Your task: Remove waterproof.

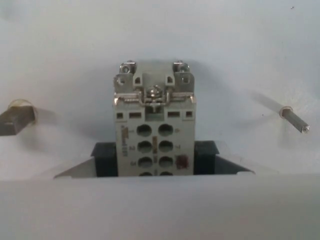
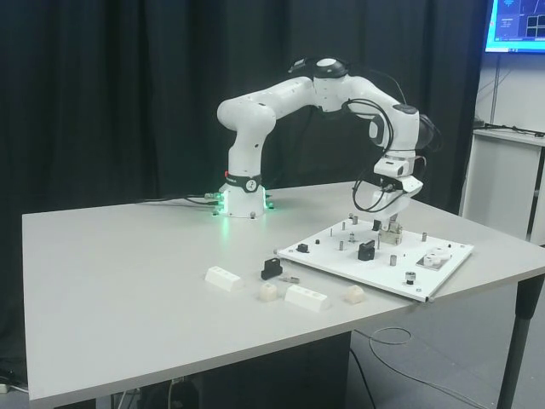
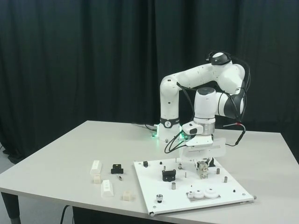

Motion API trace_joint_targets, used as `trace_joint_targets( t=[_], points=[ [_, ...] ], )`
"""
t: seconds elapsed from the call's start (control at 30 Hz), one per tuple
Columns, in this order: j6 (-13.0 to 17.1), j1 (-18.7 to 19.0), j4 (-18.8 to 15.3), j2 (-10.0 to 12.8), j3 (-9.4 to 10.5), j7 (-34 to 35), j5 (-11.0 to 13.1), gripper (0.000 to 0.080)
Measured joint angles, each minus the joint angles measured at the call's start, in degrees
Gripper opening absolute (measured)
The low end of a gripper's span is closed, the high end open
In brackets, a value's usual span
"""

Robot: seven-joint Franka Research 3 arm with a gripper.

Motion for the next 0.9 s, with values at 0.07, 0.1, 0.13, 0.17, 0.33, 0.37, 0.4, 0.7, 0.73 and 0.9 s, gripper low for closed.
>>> trace_joint_targets(
  t=[0.07,0.1,0.13,0.17,0.33,0.37,0.4,0.7,0.73,0.9],
  points=[
    [-0.1,0.0,0.0,0.0,-0.06,0.0,-0.1,0.0312],
    [-0.1,0.0,0.0,-0.1,-0.11,0.0,-0.1,0.0312],
    [-0.2,0.0,0.0,-0.1,-0.17,0.0,-0.2,0.0312],
    [-0.3,0.0,0.0,-0.1,-0.25,0.0,-0.2,0.0312],
    [-1.3,0.3,0.0,-0.3,-1.39,0.0,-1.3,0.0312],
    [-1.7,0.4,-0.1,-0.4,-1.84,0.0,-1.9,0.0312],
    [-2.2,0.5,-0.1,-0.4,-2.31,0.0,-2.4,0.0312],
    [-6.5,1.8,-0.1,-0.8,-6.62,0.1,-3.4,0.0311],
    [-6.8,1.9,-0.1,-0.8,-6.93,0.2,-3.4,0.0311],
    [-7.7,2.4,-0.1,-0.9,-7.87,0.6,-3.4,0.0311]
  ],
)
